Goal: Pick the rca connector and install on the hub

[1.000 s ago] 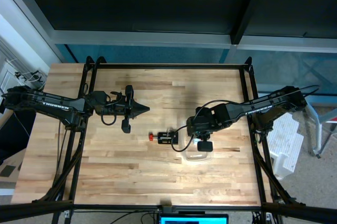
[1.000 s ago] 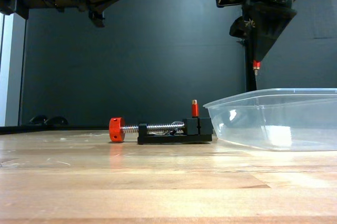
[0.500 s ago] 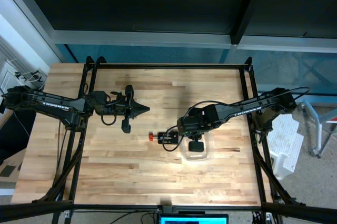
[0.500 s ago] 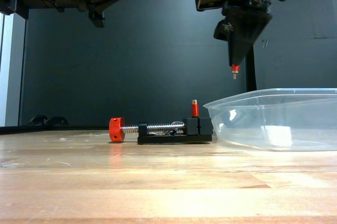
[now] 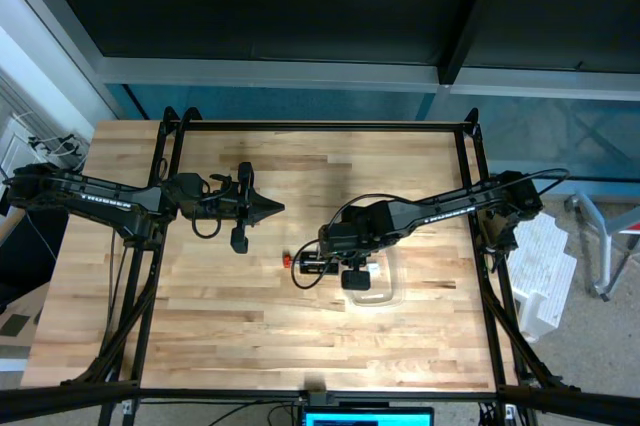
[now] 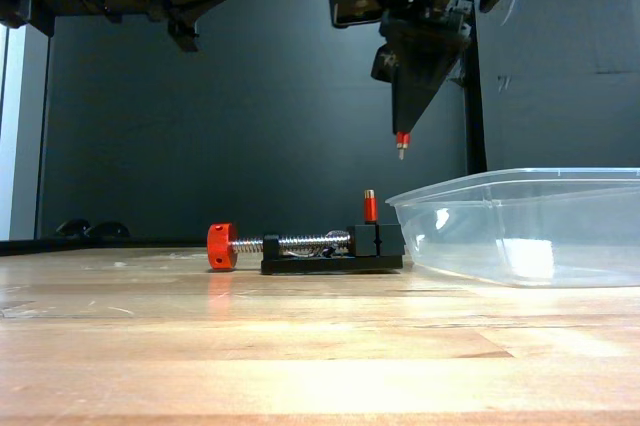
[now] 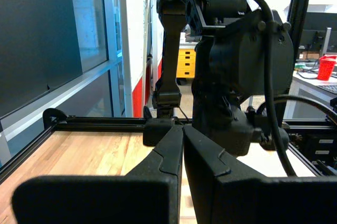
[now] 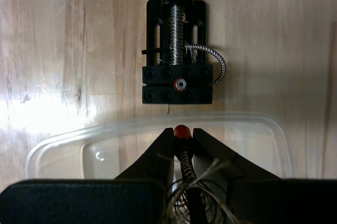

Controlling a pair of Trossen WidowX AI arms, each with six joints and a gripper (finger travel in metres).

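Observation:
The hub (image 6: 330, 251) is a black block lying on the table, with a threaded screw, a red knob (image 6: 221, 246) at its left end and a red upright post (image 6: 369, 206). From above it appears as the hub (image 8: 177, 50). My right gripper (image 6: 403, 132) hangs point-down above and slightly right of that post, shut on the rca connector (image 6: 401, 146), whose red tip and metal pin stick out below the fingers. In the right wrist view the rca connector (image 8: 182, 131) shows red between the fingertips, a braided lead behind it. My left gripper (image 5: 275, 208) is parked high at the left, shut and empty.
A clear plastic tray (image 6: 520, 231) stands right against the hub's right end, its rim (image 8: 158, 124) just under my right gripper. Black frame rails run along the table's left and right sides. A thin braided wire loops out of the hub.
My right gripper has carried the connector leftward and downward, from over the tray to a spot just past the tray's left rim, near the hub's red post. The left arm is still.

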